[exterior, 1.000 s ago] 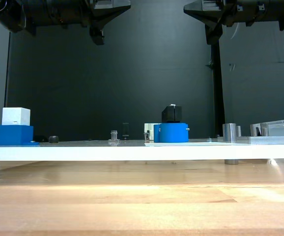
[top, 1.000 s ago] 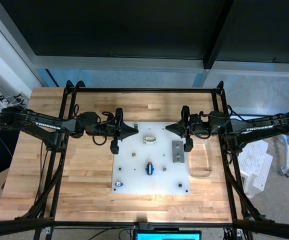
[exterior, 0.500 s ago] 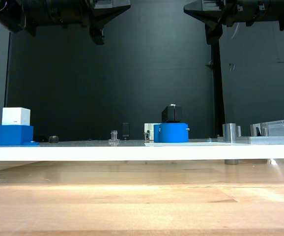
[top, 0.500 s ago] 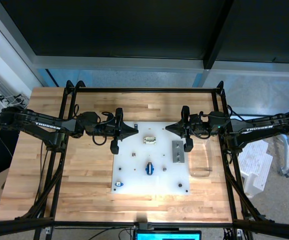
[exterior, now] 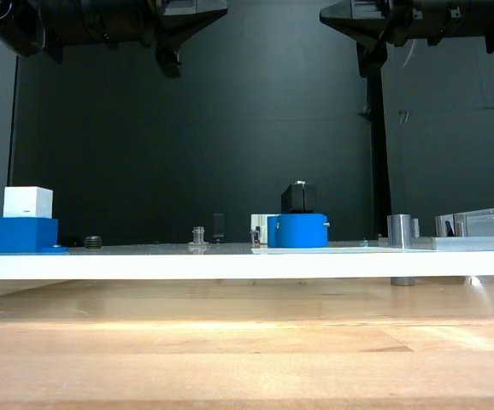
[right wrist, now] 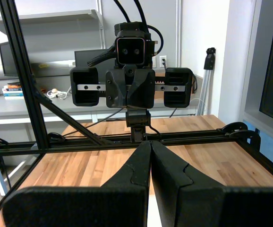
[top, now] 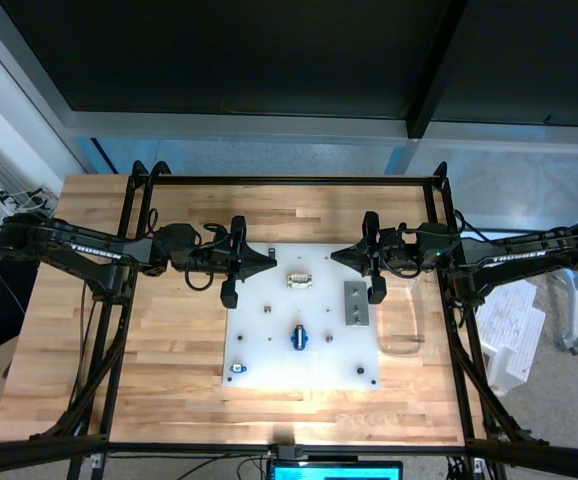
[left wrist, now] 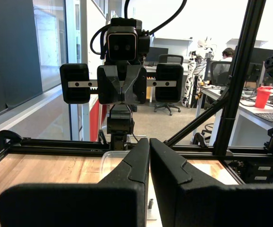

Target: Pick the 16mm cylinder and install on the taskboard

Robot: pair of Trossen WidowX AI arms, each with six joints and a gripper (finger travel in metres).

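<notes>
The wooden tabletop (top: 169,340) carries the white taskboard (top: 269,350) at its middle, and I hang both arms high over the board's far edge, pointing inward at each other. My left gripper (top: 272,261) hovers over the far left corner of the board and my right gripper (top: 334,256) over its far right part, neither touching anything. On both, my fingers (left wrist: 136,165) (right wrist: 141,163) are pressed together with nothing between them. On the board's right side lies the grey metal block (top: 356,303), and nearer the middle stands the blue fitting (top: 297,337). The 16mm cylinder (top: 329,338) stands upright on the board just right of that fitting and on the near side of the block; from table height it shows as a short silver post (exterior: 399,231) with its long axis vertical. It lies below and toward the near edge from both tips, closer to my right gripper, so I judge that arm should spread its fingers, tip downward and descend onto the peg from above.
</notes>
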